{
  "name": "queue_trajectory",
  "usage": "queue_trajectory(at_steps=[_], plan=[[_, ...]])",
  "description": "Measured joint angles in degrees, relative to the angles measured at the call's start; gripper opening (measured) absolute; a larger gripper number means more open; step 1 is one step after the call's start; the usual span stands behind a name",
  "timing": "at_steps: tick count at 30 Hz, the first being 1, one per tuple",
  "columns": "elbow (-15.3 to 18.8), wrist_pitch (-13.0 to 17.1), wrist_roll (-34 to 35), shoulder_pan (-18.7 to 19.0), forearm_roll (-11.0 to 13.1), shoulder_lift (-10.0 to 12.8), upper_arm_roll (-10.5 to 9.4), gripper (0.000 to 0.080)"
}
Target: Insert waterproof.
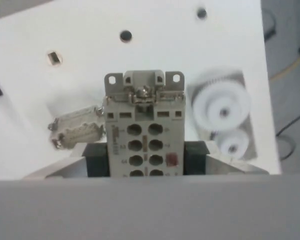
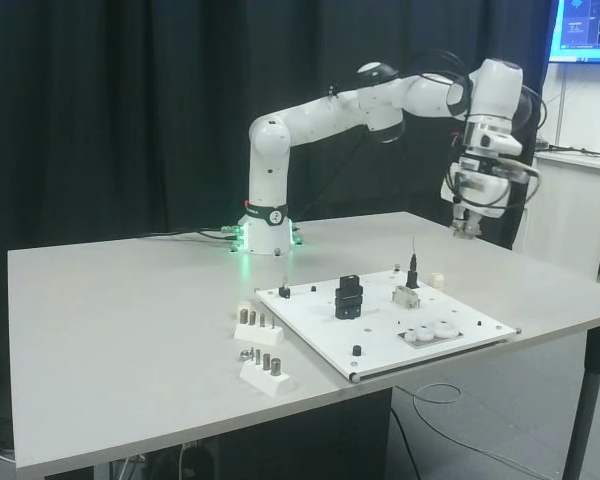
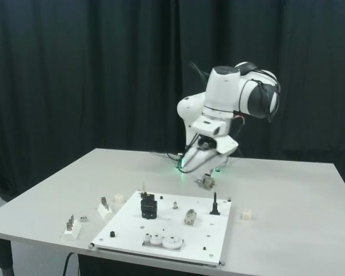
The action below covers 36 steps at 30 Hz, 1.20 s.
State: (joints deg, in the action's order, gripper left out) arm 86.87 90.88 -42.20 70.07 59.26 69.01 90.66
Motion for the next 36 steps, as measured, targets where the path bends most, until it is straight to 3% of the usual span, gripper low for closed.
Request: queue_trajectory(at_steps=[6, 15, 31, 36], plan=[[0.6, -1.0, 11.6, -0.9, 0.7, -0.9, 0.57, 0.0310], [3.0, -1.0, 22.0, -1.7, 2.1, -1.5, 0.88, 0.0310], [11.1, -0.1, 30.2, -2.9, 7.9, -1.1, 1.27, 0.0310], [13.0, -0.7, 30.2, -2.9, 8.5, -0.5, 1.25, 0.0310]])
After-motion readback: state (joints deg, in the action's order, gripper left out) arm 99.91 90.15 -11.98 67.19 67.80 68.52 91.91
